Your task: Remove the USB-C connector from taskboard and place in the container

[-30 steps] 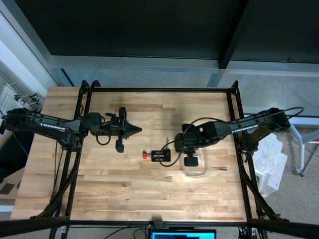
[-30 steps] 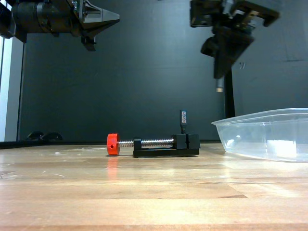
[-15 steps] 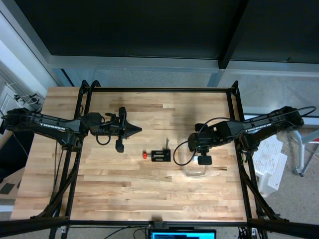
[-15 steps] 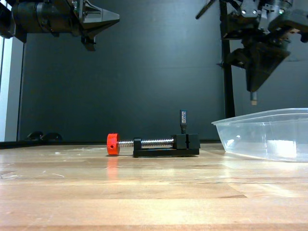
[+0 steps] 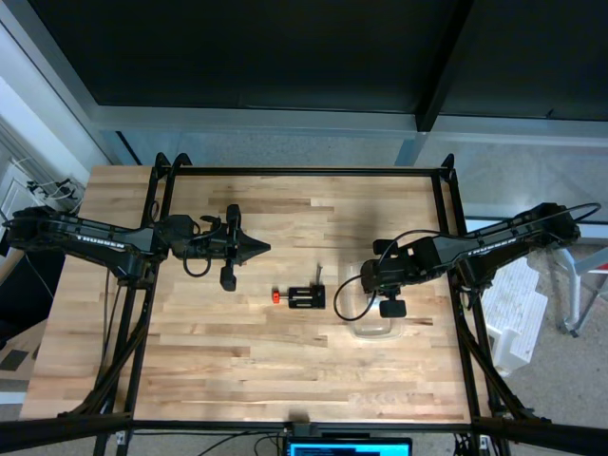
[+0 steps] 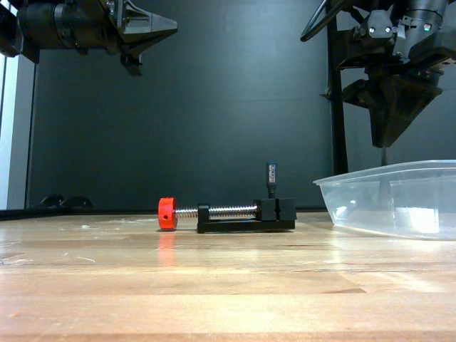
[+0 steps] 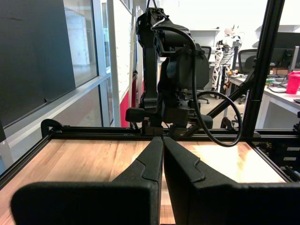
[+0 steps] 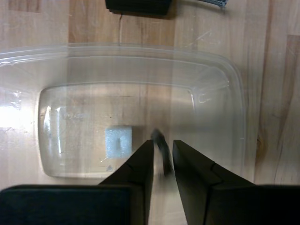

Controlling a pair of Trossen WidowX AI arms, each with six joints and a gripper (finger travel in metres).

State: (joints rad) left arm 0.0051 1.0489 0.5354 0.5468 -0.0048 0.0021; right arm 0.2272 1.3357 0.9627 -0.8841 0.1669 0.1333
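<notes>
The right hand (image 6: 385,141) has come further over the container (image 6: 399,205) and is slightly open. The USB-C connector (image 8: 161,140) shows blurred between its fingertips, above the container floor. The left hand (image 7: 162,140), closed and empty, hangs well apart from the container, beyond the taskboard (image 5: 306,297).

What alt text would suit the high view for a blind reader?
The right gripper hangs above a clear container on a wooden table. The left gripper hangs far to the left, with a black taskboard between them.
</notes>
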